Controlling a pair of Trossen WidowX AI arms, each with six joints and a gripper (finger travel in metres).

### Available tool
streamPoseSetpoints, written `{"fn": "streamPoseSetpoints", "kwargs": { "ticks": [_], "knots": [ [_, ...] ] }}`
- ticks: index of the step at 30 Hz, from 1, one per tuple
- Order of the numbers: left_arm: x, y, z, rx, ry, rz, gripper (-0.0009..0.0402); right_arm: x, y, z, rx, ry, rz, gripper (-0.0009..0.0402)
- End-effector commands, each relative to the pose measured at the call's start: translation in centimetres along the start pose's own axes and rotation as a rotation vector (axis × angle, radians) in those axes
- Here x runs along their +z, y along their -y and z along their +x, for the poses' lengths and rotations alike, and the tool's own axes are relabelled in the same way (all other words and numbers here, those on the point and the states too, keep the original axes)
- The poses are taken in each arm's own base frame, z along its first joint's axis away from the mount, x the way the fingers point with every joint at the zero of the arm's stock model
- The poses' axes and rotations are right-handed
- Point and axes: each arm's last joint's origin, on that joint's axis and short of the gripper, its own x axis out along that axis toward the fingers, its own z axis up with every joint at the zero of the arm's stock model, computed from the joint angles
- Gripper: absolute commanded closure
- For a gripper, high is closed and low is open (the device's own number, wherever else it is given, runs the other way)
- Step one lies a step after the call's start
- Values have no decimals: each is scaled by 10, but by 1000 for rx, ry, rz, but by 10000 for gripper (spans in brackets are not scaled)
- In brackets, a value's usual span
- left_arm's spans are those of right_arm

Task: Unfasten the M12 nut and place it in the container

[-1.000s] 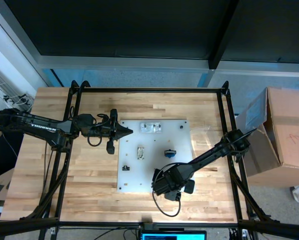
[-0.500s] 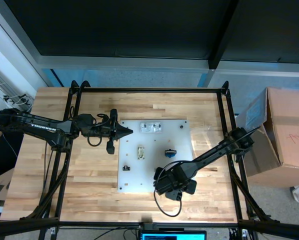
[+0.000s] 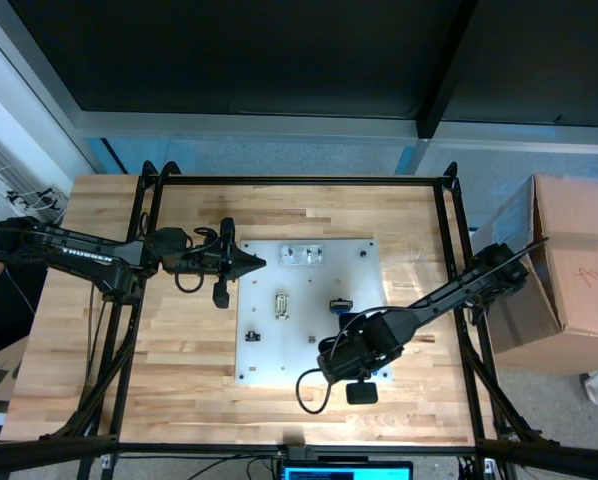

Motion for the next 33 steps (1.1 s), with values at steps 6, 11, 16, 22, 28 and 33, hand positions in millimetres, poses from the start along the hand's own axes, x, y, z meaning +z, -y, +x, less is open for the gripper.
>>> {"fn": "streamPoseSetpoints", "kwargs": {
  "ticks": [6, 11, 16, 22, 28, 33],
  "knots": [
    [0, 0, 0, 0, 0, 0, 393, -9, -3, 21, 48, -24, -2, 396],
    [0, 0, 0, 0, 0, 0, 393, -20, -4, 45, 74, -29, -4, 393],
    [0, 0, 0, 0, 0, 0, 393, -26, -2, 58, 72, -25, -7, 394],
    [0, 0, 0, 0, 0, 0, 393, -27, -1, 64, 67, -25, -10, 394],
    [0, 0, 0, 0, 0, 0, 393, -25, -1, 66, 66, -6, -10, 394],
    [0, 0, 0, 0, 0, 0, 393, -23, 2, 66, 52, 5, -1, 394]
  ]
}}
